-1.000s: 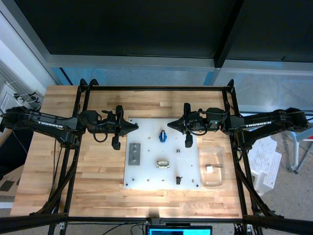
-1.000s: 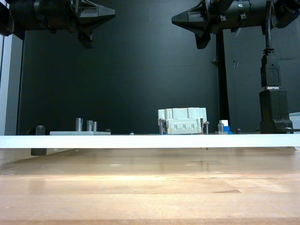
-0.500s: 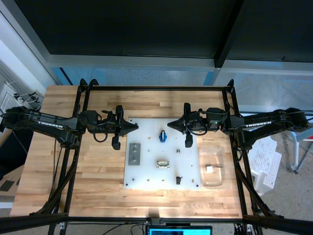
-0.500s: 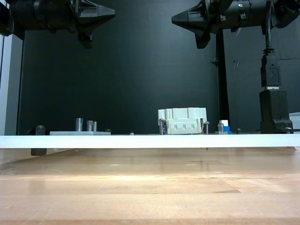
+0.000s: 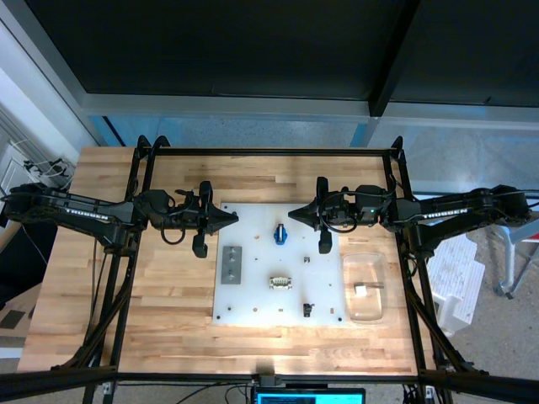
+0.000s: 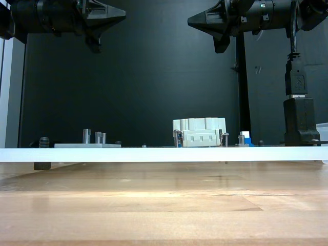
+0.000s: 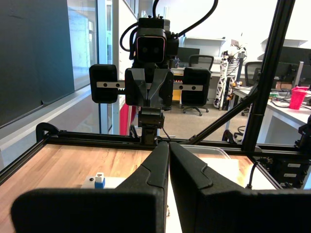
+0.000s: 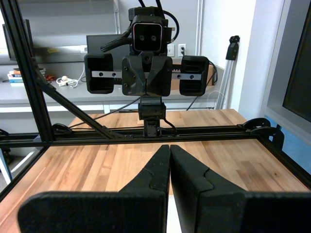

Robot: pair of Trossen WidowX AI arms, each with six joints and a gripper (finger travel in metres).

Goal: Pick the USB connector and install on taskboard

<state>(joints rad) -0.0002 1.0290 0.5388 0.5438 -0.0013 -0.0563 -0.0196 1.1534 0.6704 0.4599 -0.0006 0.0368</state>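
USB connector [image 5: 308,310], small black plug, upright at 5 o'clock on flat white taskboard [image 5: 253,286].
Left gripper [image 5: 233,218], right gripper [image 5: 293,214] parked above, jaws closed, empty: probably installed.

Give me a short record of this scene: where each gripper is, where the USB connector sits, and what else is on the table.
left gripper: shut, empty, raised over the far left corner of the taskboard
right gripper: shut, empty, raised over the board's far edge, close to the blue part
USB connector: upright on the taskboard near its front edge, clear of both grippers
other board fixtures: grey metal block, multi-pin socket
clear tray: right of the board, holding a small white piece
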